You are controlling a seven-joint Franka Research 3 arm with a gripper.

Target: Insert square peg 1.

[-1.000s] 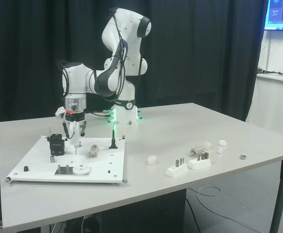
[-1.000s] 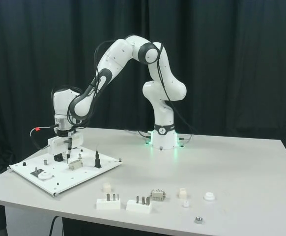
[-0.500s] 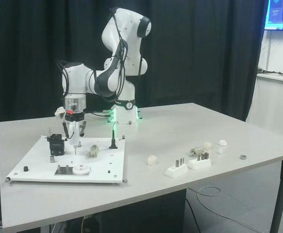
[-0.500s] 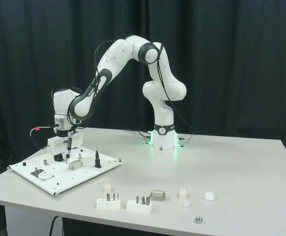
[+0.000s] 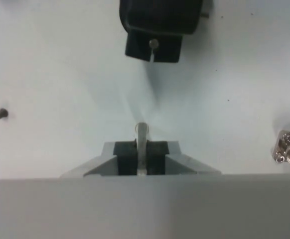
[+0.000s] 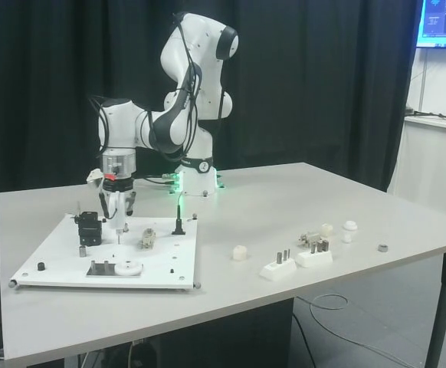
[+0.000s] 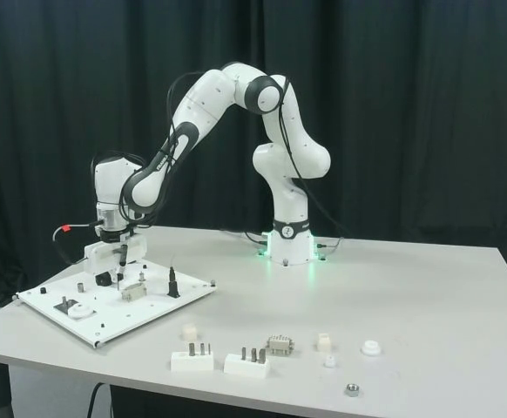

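Square peg 1 [image 5: 141, 144] is pinched upright between the tool's [image 5: 141, 160] black pads, held just above the white board [image 6: 62, 253], a black block [image 5: 157, 27] just beyond it.

Two room views sharing table [image 6: 300, 201], wrist close-up

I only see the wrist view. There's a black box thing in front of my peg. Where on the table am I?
Observer: Your tool, gripping the square peg, is over a white board at one end of the grey table.
Operator: What else is on that board?
Observer: A white disc lies near the edge far from the arm's base.
Operator: Are there more pegs?
Observer: Yes, two white holders with upright pegs stand on the table, off the board.
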